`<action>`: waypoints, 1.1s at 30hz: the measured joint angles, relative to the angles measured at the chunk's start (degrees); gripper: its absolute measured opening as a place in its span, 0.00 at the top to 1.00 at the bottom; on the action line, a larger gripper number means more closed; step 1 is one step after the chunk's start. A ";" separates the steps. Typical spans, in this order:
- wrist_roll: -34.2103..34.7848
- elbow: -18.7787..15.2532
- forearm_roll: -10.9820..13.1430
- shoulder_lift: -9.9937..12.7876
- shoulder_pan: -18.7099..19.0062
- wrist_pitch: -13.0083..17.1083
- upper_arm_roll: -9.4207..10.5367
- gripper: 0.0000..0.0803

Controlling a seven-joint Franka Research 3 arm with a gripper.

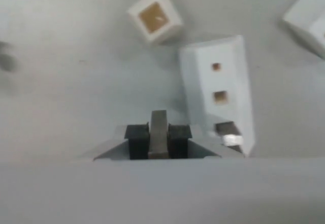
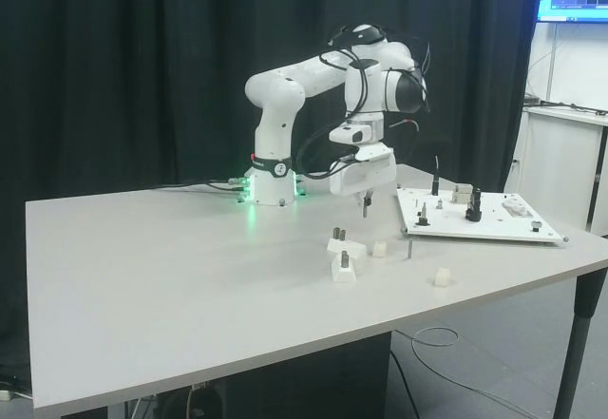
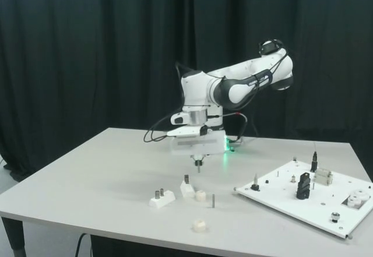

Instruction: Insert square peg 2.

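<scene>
My gripper is shut on a grey square peg that stands upright between the black fingers. It hangs above the table in the first room view and in the second room view. Below and a little to one side lies a white block with three square holes in a row. The largest hole seems to hold something dark and shiny. The same block stands on the table with one peg sticking up.
A white cube with a square hole lies near the block. A second white block carries two pegs. Another cube sits near the table's front edge, and a thin pin stands upright. A white board with parts lies at the right.
</scene>
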 joint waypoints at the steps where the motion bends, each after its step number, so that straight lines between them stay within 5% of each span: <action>1: 0.00 0.00 0.00 0.00 0.44 -0.14 -0.10 0.91; 19: 2.91 0.08 -0.20 -0.03 11.45 -0.73 -3.13 0.91; 33: 8.18 2.50 -0.87 -0.02 20.03 0.55 -3.40 0.91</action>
